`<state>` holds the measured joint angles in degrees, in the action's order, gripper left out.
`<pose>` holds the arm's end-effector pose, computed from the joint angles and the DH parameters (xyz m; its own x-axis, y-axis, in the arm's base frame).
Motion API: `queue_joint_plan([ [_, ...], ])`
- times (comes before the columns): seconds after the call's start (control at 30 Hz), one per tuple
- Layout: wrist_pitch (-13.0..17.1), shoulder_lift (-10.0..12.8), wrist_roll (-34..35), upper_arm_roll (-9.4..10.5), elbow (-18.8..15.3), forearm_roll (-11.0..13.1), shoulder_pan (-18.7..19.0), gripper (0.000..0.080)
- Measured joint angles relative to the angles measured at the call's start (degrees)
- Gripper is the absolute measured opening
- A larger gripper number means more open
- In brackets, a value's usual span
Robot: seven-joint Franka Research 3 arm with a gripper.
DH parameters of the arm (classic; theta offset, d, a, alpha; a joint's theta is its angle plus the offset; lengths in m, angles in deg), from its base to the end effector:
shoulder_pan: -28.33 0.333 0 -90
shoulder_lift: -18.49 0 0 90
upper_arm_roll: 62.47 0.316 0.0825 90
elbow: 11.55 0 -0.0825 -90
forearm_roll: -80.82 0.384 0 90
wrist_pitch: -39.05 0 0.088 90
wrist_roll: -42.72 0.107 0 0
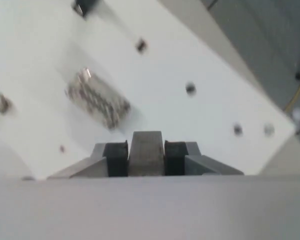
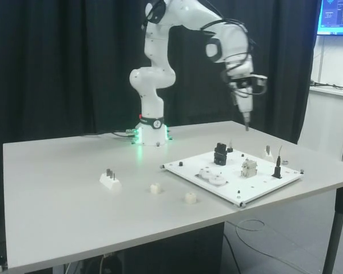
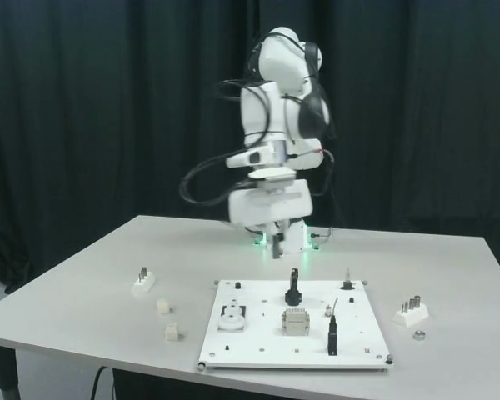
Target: Insert square peg 4.
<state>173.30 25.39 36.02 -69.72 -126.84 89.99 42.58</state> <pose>0.5923 0.0770 0.4165 0.9679 0.1278 0.2166 0.1513 -0.9839 -0.0953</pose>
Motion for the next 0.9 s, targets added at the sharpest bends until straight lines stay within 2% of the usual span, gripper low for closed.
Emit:
queue_joint_plan([
  [0.2, -1.8, 4.7, 6.0, 3.94, 6.3, -2.9, 0.1, 0.0150],
  [0.4, -5.2, 9.4, 9.8, 6.01, 13.0, -6.2, 0.8, 0.0150],
  [0.67, -9.7, 14.6, 5.5, 6.52, 20.9, -11.0, 3.0, 0.0150],
  [0.9, -12.5, 17.5, 1.8, 6.52, 25.1, -14.4, 4.5, 0.0150],
])
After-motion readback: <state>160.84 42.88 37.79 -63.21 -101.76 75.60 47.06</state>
